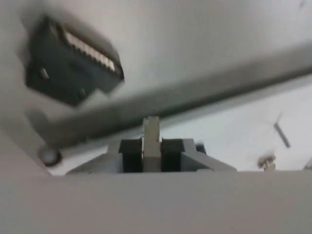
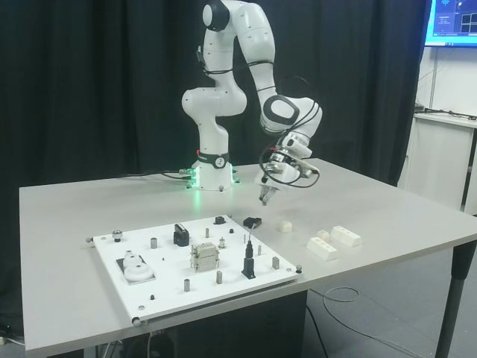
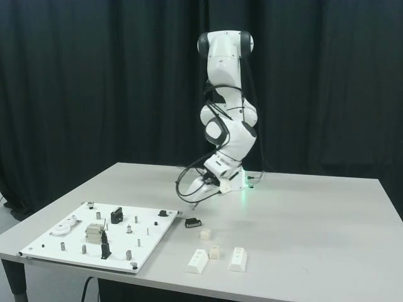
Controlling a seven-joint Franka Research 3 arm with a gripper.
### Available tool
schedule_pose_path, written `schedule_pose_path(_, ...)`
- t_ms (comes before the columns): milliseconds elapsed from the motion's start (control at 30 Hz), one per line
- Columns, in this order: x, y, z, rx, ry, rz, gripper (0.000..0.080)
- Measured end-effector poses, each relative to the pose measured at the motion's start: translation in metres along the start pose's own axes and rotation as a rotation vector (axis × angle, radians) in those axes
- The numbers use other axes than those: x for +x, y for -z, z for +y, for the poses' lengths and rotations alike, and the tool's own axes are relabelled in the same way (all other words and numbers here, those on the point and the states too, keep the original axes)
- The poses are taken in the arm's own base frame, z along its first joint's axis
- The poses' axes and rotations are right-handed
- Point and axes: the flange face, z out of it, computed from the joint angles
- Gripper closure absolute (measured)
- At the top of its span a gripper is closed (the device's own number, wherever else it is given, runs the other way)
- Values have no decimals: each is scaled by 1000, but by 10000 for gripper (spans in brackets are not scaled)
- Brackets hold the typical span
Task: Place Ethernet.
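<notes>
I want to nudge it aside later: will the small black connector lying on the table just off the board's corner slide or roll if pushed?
The black connector looks blocky and flat-sided, lying low on the grey table, so it would probably slide, not roll. It seems small beside the white assembly board, so likely light and easily knocked askew. Its surface grip cannot be judged.

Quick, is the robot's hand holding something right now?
Gripper: jaws shut on a small pale plug, held in the air above the table.
</notes>
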Motion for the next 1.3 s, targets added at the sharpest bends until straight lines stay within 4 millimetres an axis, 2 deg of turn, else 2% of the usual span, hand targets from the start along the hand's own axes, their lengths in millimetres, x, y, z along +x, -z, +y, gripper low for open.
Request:
schedule_pose_path(400, 30, 41, -37, 62, -42, 48, 723)
schedule_pose_path(700, 48, 61, -51, 71, -51, 57, 723)
schedule_pose_path(933, 65, 66, -54, 121, -100, 53, 723)
schedule_pose_path(1300, 92, 55, -46, 163, -140, 22, 723)
